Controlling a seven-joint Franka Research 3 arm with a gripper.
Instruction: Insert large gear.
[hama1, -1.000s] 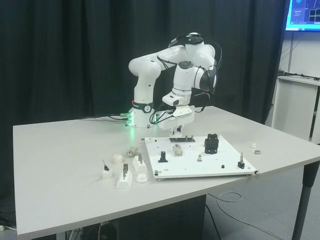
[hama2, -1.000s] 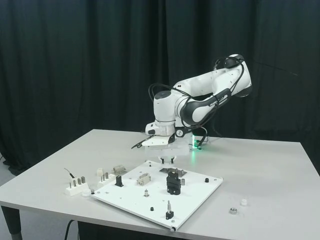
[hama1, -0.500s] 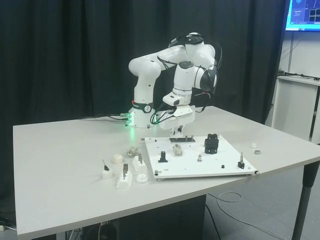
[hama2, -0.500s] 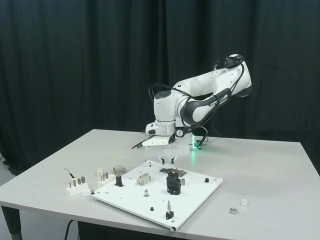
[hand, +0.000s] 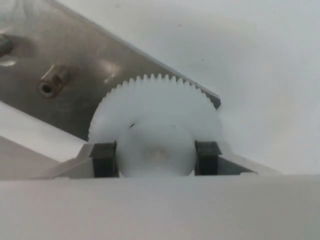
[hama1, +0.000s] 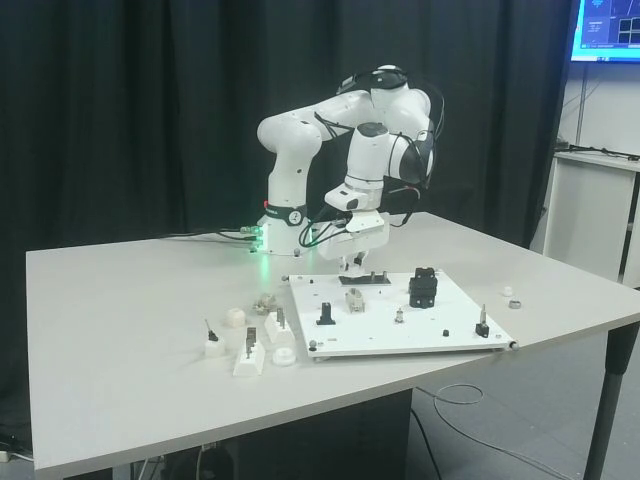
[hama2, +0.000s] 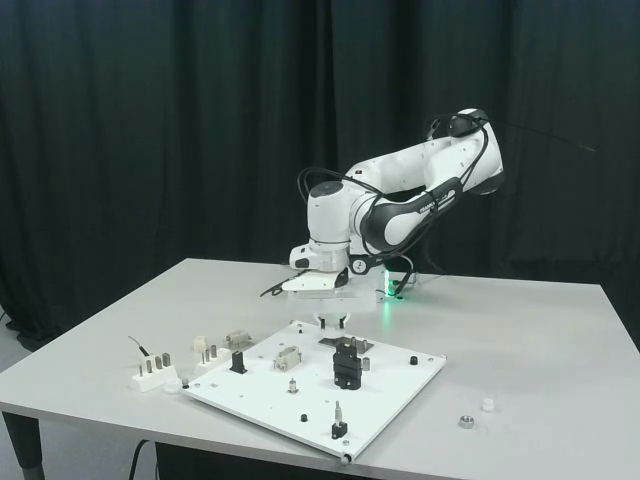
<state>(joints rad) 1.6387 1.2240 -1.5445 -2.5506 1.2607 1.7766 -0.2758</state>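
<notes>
Wrist view: gripper (hand: 156, 157) pinching white gear (hand: 156, 117) by hub, black fingertips (hand: 105, 159) pressed on either side. Gear hangs above edge of metal plate (hand: 75, 65); small post (hand: 52, 81) on plate at 10 o'clock from gear. Room views: white board (hama1: 395, 315) on grey table (hama1: 120, 330) carries black block (hama1: 423, 288) and small fixtures; gripper over board's far edge. Loose white holders (hama1: 250, 352) at 9 o'clock from board. Black curtain (hama2: 150, 120) behind.
</notes>
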